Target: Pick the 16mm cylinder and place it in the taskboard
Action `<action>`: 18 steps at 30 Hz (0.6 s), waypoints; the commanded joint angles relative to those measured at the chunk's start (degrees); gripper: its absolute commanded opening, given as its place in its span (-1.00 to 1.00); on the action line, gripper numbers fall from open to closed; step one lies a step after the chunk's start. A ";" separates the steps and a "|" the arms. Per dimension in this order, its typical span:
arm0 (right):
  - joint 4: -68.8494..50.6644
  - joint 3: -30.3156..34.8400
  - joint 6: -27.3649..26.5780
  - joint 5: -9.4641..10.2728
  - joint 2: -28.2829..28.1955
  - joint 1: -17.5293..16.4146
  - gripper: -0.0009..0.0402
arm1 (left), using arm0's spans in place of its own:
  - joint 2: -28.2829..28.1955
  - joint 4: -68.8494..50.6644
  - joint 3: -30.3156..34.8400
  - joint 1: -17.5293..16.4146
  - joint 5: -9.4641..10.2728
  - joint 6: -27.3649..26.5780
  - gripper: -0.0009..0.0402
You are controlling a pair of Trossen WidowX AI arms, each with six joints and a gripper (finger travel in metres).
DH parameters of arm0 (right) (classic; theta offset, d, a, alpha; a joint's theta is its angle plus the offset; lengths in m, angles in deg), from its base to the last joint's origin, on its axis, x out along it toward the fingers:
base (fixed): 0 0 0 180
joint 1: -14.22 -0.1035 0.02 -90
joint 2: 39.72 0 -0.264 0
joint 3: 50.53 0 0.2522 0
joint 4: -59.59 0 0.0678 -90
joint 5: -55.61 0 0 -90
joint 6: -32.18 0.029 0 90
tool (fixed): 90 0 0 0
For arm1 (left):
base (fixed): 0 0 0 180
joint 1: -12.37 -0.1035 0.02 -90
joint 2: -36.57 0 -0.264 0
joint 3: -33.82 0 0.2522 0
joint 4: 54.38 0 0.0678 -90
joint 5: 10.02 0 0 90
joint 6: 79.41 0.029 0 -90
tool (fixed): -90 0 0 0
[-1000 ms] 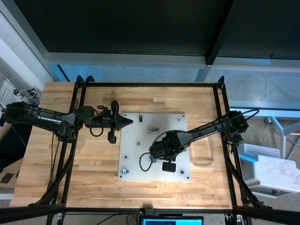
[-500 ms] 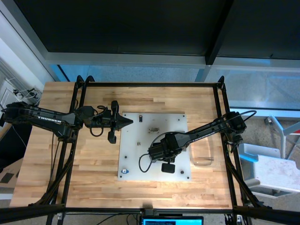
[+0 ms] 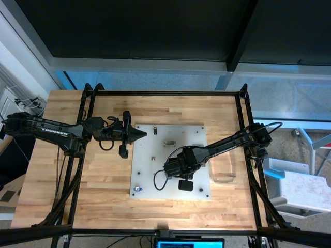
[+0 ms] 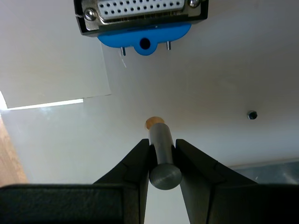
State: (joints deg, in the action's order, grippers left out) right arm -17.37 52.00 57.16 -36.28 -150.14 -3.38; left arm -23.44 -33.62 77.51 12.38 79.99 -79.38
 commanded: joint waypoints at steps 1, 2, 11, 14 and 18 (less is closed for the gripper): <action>1.05 -1.01 0.11 0.07 0.02 -0.04 -0.85 | 0.00 0.00 0.02 -0.02 0.00 0.02 -0.96; 1.09 -1.11 0.13 0.07 0.02 -0.07 -0.85 | 0.00 0.00 0.02 0.00 0.00 0.02 -0.96; 2.19 -1.77 0.09 0.07 0.02 -0.07 -0.85 | 0.00 0.00 0.02 0.00 0.00 0.02 -0.96; 2.60 -2.05 0.13 0.48 0.02 -0.07 -0.85 | 0.00 0.00 0.02 -0.02 0.00 0.00 -0.96; 2.69 -2.05 0.13 0.46 0.02 -0.09 -0.85 | 0.00 0.00 0.02 -0.02 0.00 0.02 -0.96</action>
